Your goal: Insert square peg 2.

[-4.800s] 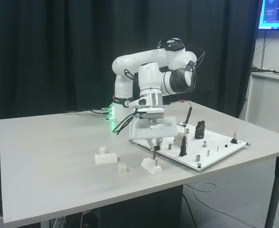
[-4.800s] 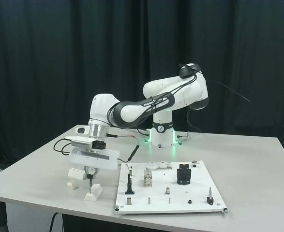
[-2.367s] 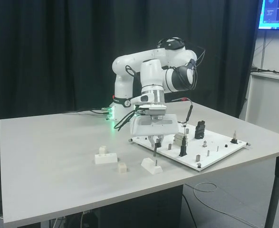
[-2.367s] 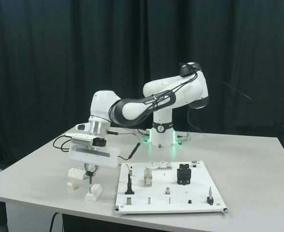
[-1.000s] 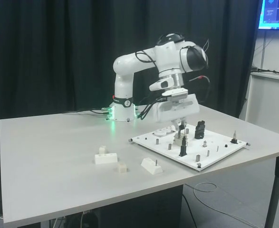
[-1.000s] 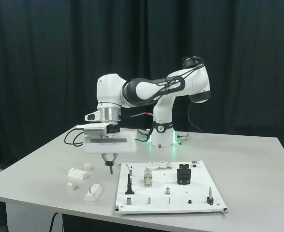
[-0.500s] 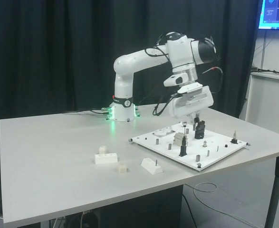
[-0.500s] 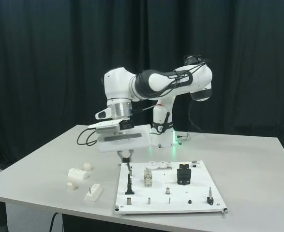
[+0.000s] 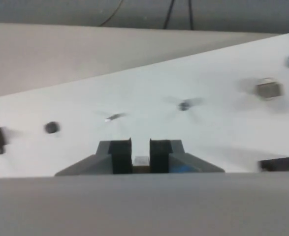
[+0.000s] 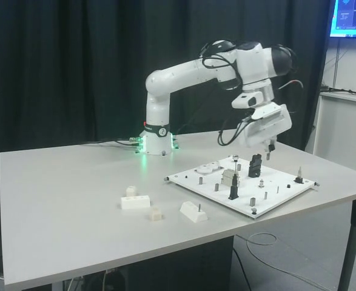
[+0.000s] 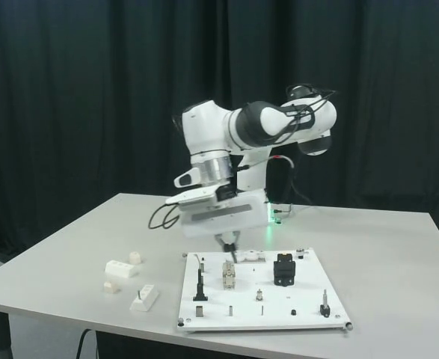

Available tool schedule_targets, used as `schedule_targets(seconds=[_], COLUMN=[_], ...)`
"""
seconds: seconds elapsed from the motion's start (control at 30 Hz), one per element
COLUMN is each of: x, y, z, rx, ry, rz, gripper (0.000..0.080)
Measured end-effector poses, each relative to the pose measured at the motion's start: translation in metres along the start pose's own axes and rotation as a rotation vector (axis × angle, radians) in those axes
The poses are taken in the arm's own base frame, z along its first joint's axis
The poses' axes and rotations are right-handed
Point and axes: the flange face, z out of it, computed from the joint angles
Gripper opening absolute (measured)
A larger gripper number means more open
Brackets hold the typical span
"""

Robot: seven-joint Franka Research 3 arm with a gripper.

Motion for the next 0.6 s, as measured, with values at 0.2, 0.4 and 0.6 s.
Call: schedule_targets(seconds=[0.2,0.4,0.6], x=[-0.021,-0.042,-0.060], y=[-0.022,-0.038,-0.047], z=[0.009,0.019,0.031], rx=[-0.028,-0.071,-0.111], ry=[-0.022,-0.035,-0.046], rz=[-0.004,-0.004,-0.004], gripper=[0.0072,0.0072,0.0072])
